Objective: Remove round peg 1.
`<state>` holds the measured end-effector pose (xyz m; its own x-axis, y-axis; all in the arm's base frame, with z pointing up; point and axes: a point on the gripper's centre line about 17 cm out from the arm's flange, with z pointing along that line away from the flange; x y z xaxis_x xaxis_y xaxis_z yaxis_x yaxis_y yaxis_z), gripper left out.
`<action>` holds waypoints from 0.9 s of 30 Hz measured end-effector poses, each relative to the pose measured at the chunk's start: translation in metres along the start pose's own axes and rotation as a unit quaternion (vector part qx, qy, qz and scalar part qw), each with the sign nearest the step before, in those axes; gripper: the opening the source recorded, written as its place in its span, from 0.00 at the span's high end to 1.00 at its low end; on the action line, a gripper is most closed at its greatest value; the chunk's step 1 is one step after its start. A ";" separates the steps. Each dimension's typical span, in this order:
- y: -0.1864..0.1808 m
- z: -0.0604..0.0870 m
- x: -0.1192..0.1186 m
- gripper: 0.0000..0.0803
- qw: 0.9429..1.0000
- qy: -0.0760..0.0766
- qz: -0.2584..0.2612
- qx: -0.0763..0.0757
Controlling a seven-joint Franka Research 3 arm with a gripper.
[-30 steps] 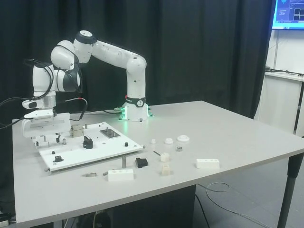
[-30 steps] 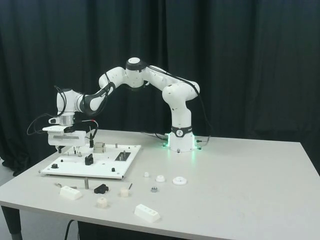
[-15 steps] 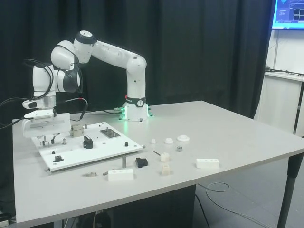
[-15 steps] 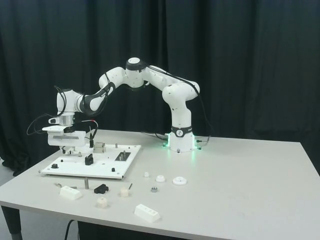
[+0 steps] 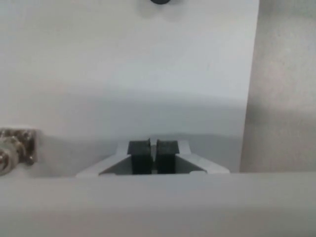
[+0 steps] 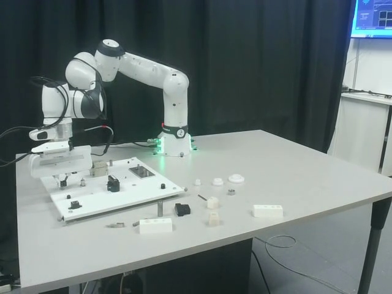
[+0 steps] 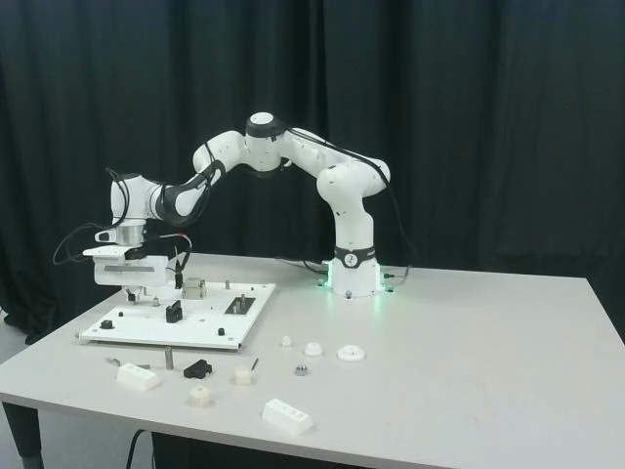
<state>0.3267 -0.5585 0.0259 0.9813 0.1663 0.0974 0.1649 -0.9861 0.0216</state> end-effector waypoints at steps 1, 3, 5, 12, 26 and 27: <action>0.000 0.000 0.000 0.97 1.000 0.000 0.000 0.000; 0.000 0.000 0.000 0.97 1.000 -0.001 0.000 0.001; 0.000 -0.001 0.000 0.97 1.000 -0.001 0.000 0.001; -0.001 -0.012 0.001 0.97 1.000 -0.007 -0.002 0.000; -0.005 -0.059 0.017 0.98 1.000 -0.016 -0.014 -0.001; -0.005 -0.062 0.018 0.98 1.000 -0.016 -0.015 -0.001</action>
